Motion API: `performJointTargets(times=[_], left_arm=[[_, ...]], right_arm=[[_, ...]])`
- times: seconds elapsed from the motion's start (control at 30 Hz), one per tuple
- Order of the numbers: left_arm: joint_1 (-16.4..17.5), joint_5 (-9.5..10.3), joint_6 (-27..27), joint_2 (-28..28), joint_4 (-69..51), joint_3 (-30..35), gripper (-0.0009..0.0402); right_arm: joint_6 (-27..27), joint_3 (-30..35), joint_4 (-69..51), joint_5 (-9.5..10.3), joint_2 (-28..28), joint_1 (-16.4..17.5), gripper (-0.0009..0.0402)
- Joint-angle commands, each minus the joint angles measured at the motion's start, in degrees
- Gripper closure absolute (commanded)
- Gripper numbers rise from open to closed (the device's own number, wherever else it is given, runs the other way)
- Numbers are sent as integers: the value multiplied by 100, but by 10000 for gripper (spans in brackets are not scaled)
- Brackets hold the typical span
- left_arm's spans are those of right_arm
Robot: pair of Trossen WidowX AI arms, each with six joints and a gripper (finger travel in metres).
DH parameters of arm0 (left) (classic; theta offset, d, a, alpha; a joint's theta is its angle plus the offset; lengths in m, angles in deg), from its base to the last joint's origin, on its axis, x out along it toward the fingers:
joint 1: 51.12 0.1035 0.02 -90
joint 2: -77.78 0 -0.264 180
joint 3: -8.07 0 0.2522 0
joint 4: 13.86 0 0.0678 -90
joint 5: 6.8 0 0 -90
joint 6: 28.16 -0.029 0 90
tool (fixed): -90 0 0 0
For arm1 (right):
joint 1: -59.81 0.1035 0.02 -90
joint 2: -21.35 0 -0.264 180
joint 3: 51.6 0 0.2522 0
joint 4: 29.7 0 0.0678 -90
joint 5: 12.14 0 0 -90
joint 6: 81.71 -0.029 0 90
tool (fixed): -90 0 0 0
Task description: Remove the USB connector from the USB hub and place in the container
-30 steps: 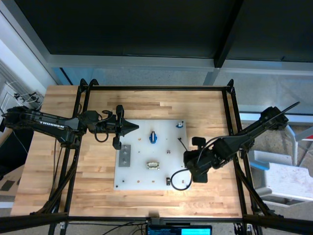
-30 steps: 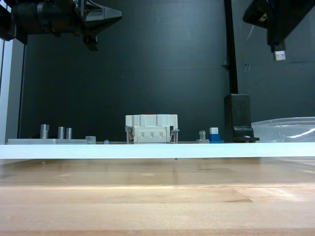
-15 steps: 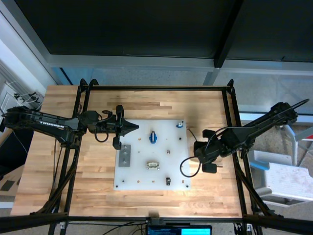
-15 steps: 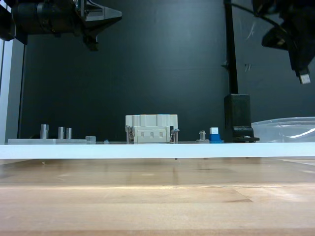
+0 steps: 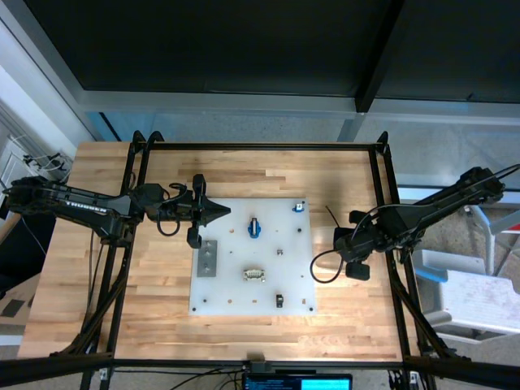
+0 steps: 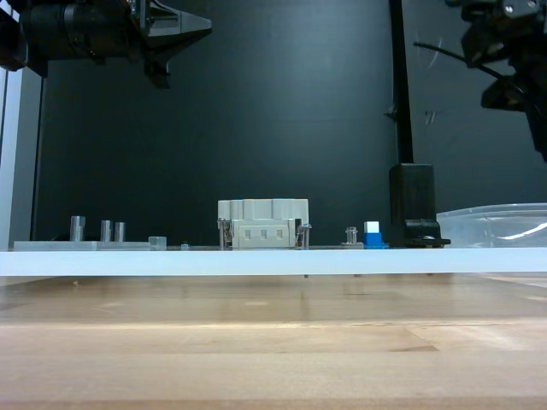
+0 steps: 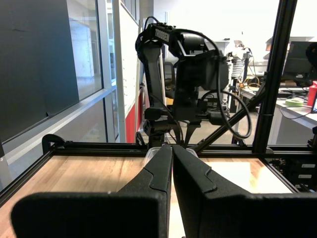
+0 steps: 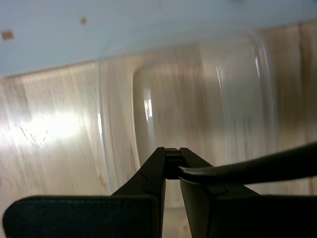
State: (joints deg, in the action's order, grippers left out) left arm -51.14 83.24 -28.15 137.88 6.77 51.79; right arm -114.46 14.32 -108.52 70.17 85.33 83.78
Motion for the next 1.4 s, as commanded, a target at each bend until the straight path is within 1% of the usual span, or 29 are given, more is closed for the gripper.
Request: performJointTargets(times=[0.03, 0.1, 0.2, 0.37, 1.03, 1.1, 1.2, 1.4], left_arm=[[2, 0, -2, 2, 0, 0, 392], [0, 0, -2, 0, 0, 0, 393], [0, 0, -2, 0, 0, 0, 392], [0, 0, -2, 2, 0, 0, 393], [0, 0, -2, 2, 0, 0, 392], [0, 0, -2, 2, 0, 0, 393], [2, 0, -2, 2, 0, 0, 392], [0, 0, -2, 2, 0, 0, 392]], right_arm=[[-114, -236, 2, 35, -179, -26, 393], [-138, -367, 4, 48, -295, -39, 393], [-140, -557, 4, 184, -459, -107, 393], [-136, -693, 17, 184, -551, -136, 393], [-136, -697, 87, 184, -549, -138, 390], [-133, -697, 87, 184, -549, -138, 380], [-140, -697, 90, 179, -549, -138, 351], [-166, -695, 125, 175, -549, -138, 269]])
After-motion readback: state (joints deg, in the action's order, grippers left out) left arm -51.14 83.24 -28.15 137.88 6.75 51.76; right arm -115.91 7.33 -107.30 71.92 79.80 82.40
